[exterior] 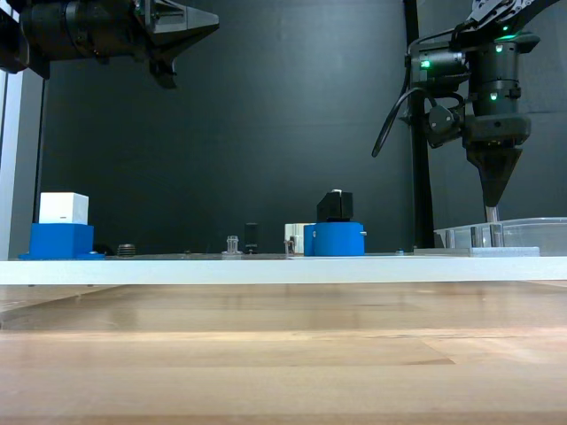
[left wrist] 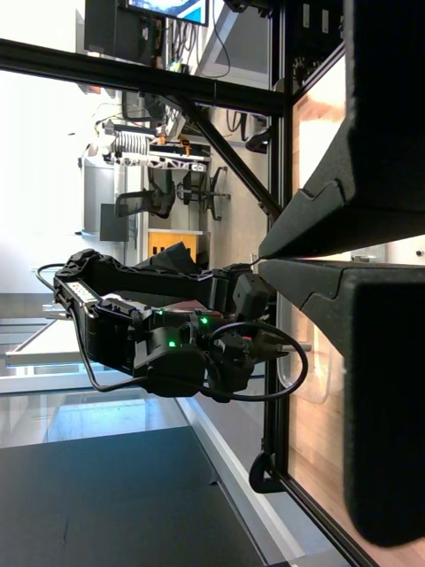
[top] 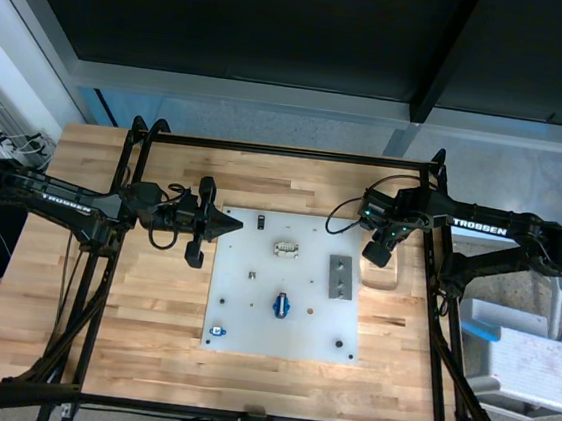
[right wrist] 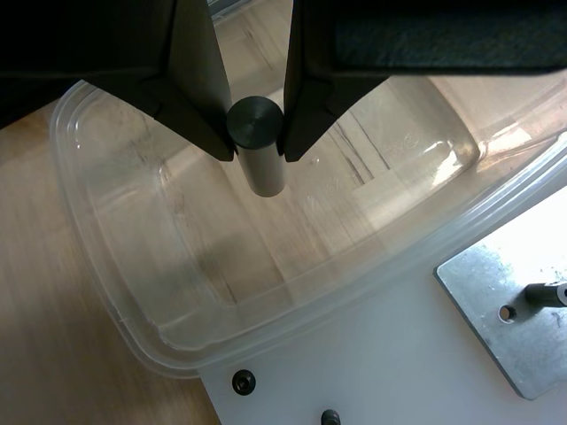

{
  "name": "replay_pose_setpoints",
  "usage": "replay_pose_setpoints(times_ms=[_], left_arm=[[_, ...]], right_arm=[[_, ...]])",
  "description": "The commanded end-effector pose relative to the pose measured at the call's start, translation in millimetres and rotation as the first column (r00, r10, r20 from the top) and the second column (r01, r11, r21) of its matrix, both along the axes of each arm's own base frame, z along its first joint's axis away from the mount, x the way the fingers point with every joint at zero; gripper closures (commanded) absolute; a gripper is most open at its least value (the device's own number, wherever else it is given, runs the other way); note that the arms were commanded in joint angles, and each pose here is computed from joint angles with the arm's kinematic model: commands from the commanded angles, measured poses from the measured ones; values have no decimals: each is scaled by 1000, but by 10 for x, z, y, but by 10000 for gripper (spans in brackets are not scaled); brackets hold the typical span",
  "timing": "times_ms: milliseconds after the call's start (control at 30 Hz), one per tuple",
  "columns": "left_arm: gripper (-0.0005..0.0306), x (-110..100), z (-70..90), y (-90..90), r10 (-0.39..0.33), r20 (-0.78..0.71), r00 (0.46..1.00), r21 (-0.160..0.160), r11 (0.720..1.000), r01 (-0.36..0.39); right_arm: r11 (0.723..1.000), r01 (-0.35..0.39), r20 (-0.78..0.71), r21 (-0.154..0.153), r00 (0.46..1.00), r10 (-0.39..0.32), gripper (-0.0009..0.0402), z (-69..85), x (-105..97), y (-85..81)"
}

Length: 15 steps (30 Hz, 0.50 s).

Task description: Pick the 16mm cylinder and place it in the container

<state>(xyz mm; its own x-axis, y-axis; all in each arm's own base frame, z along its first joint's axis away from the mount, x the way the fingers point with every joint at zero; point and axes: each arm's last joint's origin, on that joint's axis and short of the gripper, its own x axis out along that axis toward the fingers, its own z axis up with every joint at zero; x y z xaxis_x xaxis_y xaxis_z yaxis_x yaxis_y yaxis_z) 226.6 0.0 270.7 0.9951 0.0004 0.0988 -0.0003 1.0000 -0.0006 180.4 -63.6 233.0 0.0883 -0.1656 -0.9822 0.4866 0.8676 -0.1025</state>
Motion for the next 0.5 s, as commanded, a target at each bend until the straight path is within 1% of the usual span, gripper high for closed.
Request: replay_pose_setpoints(times_ms=[33,167,267,367,500], left_arm=[[300,0,2,0,0,1,1000,0,1000,0],[300,0,1,1,0,0,1000,0,1000,0],[300,0,1,0,0,0,1000,0,1000,0],[300,0,1,0,0,0,1000,0,1000,0],[300,0,1,0,0,0,1000,0,1000,0]], right_arm=[[1000,0,1,-1,1000,0,361,1,2,0],[1000,0,1,-1,1000,0,360,1,2,0],[1000,0,1,-1,1000,0,350,1,2,1],[1000,0,-2,0,1000,0,327,1,-1,1],[1000,-1,-3,0,1000,1,283,1,-1,2]])
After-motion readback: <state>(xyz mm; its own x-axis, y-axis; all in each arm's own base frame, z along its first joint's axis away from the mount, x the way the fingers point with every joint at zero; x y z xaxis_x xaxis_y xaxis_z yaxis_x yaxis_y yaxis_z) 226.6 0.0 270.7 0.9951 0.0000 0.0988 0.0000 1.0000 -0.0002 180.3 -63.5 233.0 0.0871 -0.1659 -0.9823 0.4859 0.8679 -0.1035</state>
